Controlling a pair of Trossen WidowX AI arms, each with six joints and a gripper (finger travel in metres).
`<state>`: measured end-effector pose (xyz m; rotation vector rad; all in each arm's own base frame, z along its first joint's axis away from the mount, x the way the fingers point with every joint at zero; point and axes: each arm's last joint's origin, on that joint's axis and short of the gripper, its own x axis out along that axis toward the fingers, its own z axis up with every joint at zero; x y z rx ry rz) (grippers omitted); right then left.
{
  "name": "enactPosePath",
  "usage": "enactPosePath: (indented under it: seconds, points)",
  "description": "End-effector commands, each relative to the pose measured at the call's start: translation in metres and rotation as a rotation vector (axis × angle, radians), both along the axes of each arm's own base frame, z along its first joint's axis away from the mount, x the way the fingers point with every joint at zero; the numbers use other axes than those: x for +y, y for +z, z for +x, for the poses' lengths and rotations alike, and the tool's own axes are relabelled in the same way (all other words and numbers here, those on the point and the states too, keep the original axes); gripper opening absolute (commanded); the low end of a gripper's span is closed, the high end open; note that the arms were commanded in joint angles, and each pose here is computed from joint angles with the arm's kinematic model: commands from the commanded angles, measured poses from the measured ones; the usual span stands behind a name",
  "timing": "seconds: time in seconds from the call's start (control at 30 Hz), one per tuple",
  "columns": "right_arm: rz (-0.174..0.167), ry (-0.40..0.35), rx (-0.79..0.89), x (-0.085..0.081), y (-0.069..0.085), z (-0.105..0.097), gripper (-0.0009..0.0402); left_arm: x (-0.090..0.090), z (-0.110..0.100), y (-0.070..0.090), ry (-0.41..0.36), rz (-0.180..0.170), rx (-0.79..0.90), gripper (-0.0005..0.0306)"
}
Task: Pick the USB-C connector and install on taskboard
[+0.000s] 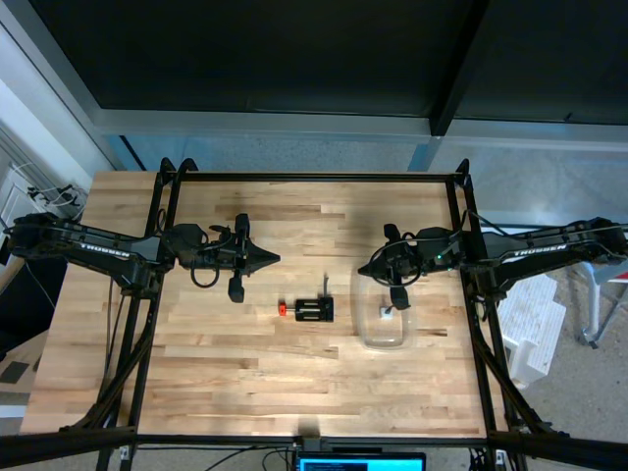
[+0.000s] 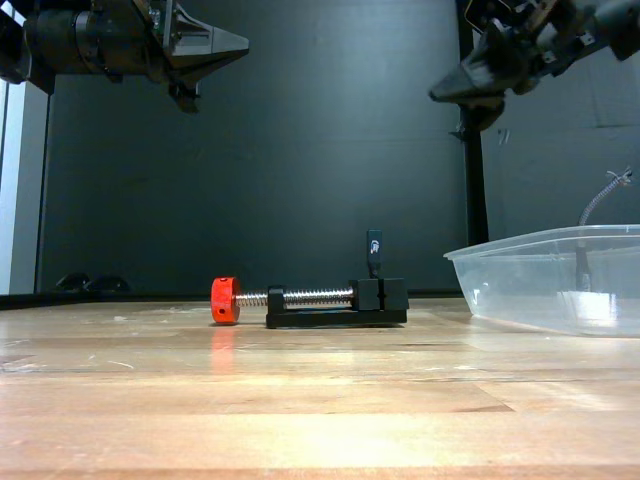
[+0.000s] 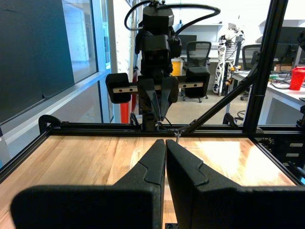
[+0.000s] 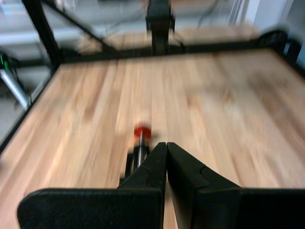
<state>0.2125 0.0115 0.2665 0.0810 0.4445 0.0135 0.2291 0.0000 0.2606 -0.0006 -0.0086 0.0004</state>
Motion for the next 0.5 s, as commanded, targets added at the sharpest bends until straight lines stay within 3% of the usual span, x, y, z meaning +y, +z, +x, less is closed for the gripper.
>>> enactPosePath:
  seconds: [0.03, 0.27, 0.5]
  points:
    - [-0.008, 0.021, 0.116, 0.005, 0.005, -0.004, 0.0000, 0.000, 0.000, 0.000, 0.000, 0.000, 0.000, 0.0000]
    - [-0.029, 0.052, 0.355, 0.012, 0.022, -0.004, 0.0000, 0.000, 0.000, 0.000, 0.000, 0.000, 0.000, 0.0000]
    - [-0.020, 0.034, 0.508, 0.013, 0.041, 0.001, 0.0000, 0.000, 0.000, 0.000, 0.000, 0.000, 0.000, 0.0000]
